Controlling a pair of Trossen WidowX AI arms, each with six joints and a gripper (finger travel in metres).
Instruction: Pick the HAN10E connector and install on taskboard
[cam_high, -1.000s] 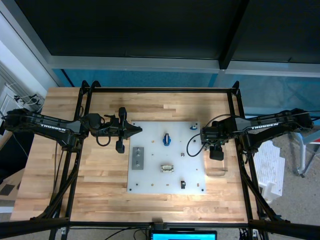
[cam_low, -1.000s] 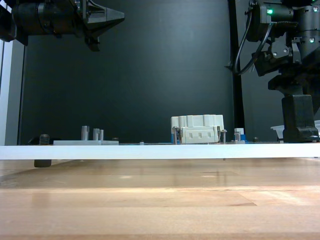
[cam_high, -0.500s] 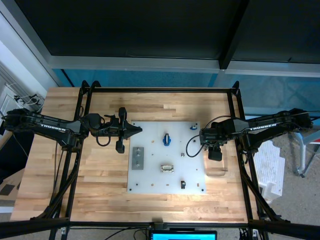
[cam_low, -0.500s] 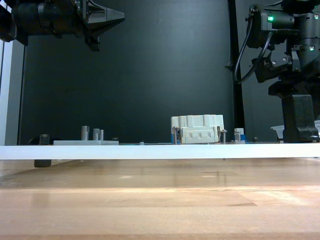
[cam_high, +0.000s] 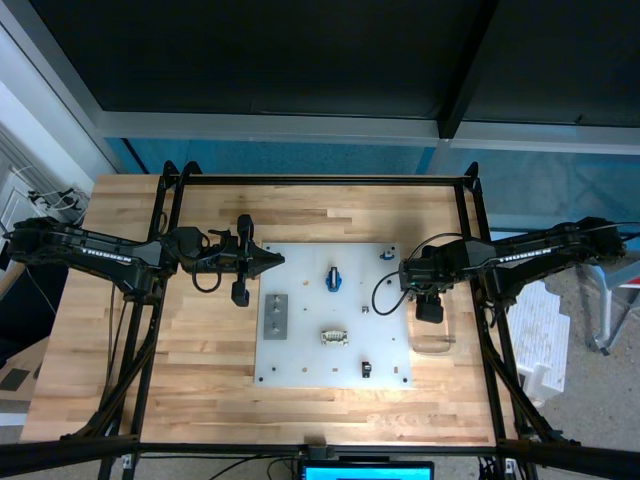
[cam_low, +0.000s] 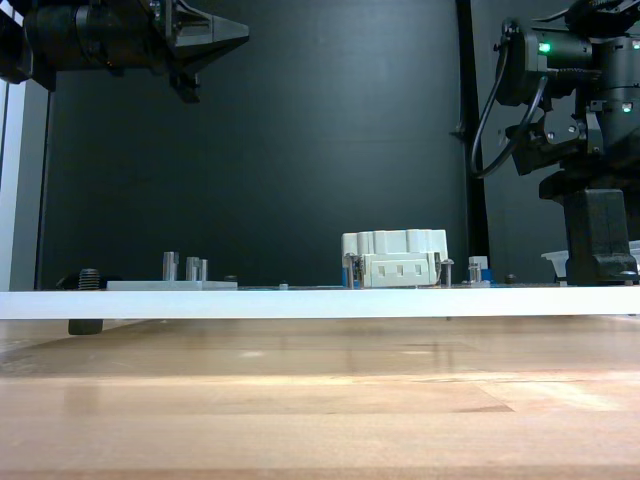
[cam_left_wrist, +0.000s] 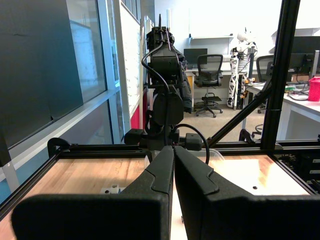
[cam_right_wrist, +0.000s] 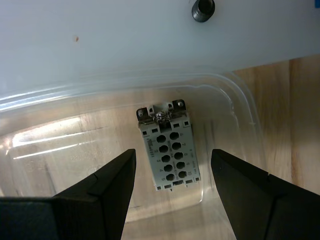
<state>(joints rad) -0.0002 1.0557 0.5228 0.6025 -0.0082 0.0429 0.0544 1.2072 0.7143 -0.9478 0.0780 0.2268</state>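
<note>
Connector (cam_right_wrist: 167, 147) lies flat in the clear tray (cam_right_wrist: 235, 100) beside the taskboard (cam_right_wrist: 125, 35), centred between the right gripper's (cam_right_wrist: 172, 151) spread fingers and touching neither. The left gripper (cam_left_wrist: 173, 148), fingers pressed together, hovers high near the board's far-left corner.

han10e connector (cam_right_wrist: 166, 147) — pale grey, dark holes | taskboard (cam_high: 300, 362) — white | left gripper (cam_left_wrist: 173, 148), right gripper (cam_right_wrist: 172, 153) — black

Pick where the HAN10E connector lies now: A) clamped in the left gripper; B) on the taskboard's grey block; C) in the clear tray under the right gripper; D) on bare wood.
C: the right wrist view shows the HAN10E connector lying in the clear tray below the open right gripper; the left gripper hangs shut by the taskboard's far left corner.
</note>
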